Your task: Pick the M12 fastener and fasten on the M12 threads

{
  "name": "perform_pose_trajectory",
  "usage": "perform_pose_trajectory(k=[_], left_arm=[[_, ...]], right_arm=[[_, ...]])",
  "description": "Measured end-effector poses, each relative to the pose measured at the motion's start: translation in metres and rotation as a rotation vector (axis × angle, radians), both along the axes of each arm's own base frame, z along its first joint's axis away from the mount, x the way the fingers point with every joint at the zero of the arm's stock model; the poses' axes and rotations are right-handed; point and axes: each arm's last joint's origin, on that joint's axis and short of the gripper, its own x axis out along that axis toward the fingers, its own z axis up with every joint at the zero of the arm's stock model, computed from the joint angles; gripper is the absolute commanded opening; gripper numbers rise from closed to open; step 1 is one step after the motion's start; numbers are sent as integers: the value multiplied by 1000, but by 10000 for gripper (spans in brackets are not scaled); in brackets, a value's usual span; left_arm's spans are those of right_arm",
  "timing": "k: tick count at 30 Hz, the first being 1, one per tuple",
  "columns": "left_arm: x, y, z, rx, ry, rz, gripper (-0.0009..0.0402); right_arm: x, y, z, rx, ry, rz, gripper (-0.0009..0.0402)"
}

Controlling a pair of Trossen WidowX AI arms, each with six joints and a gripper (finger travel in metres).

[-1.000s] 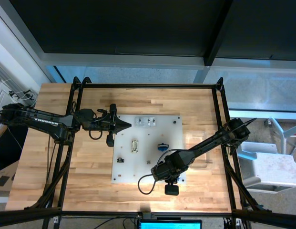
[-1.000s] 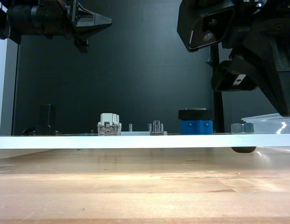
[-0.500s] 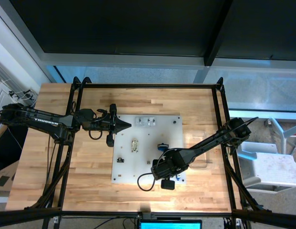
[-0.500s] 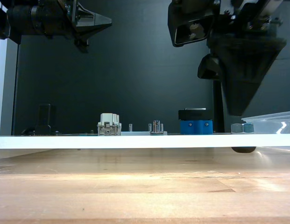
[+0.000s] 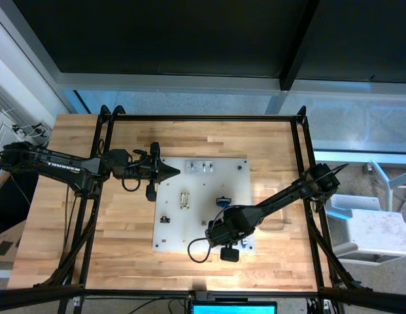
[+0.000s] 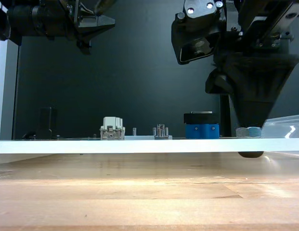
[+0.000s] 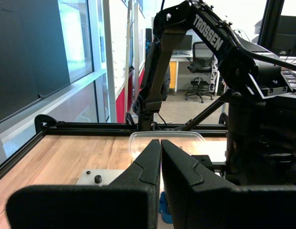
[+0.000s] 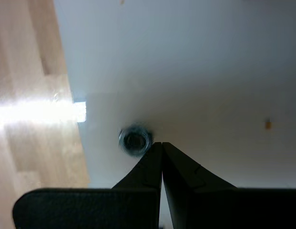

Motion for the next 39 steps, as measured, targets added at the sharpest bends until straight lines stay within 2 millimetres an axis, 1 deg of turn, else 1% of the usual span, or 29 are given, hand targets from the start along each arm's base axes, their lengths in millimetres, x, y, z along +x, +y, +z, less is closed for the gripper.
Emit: perform_pose_trajectory(k=[3,5,10,13,20,29,39], left_arm=[[0,0,0,0,1,0,0],[0,0,0,0,0,0,0],[0,0,0,0,0,0,0],[0,0,0,0,1,0,0],[0,0,0,0,1,0,0],[0,0,0,0,1,0,0],[0,0,0,0,0,0,0]], right_arm=[[-2,5,5,124,30,54,0],[-4,6,7,158,46,81,0],[-3,4,7,138,40,69,0],[-5,5,8,143,43,68,0],[-6,3,15,131,21,60,0],[-14,-1,43,96,-76,32,0],[-24,-8,69,44,-156,4,0]])
